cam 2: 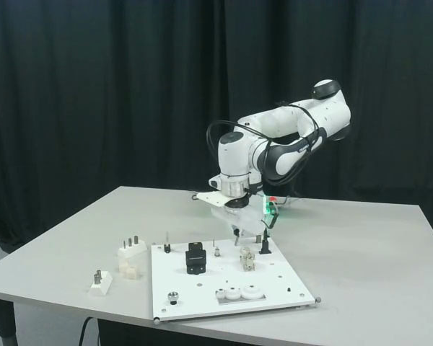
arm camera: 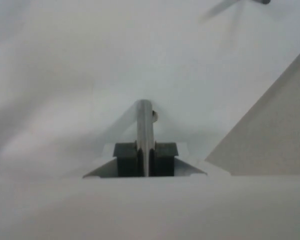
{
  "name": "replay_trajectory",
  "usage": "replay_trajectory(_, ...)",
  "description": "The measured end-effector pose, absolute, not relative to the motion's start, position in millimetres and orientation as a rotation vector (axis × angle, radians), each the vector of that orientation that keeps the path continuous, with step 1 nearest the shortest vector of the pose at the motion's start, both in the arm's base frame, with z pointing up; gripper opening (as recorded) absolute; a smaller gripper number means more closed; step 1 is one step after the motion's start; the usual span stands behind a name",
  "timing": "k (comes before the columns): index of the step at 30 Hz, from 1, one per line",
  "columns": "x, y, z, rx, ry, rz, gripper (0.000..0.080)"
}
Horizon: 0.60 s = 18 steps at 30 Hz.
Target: Insert round peg 2.
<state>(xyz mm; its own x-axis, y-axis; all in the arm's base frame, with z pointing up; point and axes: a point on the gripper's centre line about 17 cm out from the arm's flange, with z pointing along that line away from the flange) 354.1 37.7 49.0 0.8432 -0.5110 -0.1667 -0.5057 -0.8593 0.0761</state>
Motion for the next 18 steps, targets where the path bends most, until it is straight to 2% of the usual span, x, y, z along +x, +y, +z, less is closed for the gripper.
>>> replay_trajectory(18, 347.8, 38.4, 57.0, 3.001, -0.881, -0.362, 0.0069)
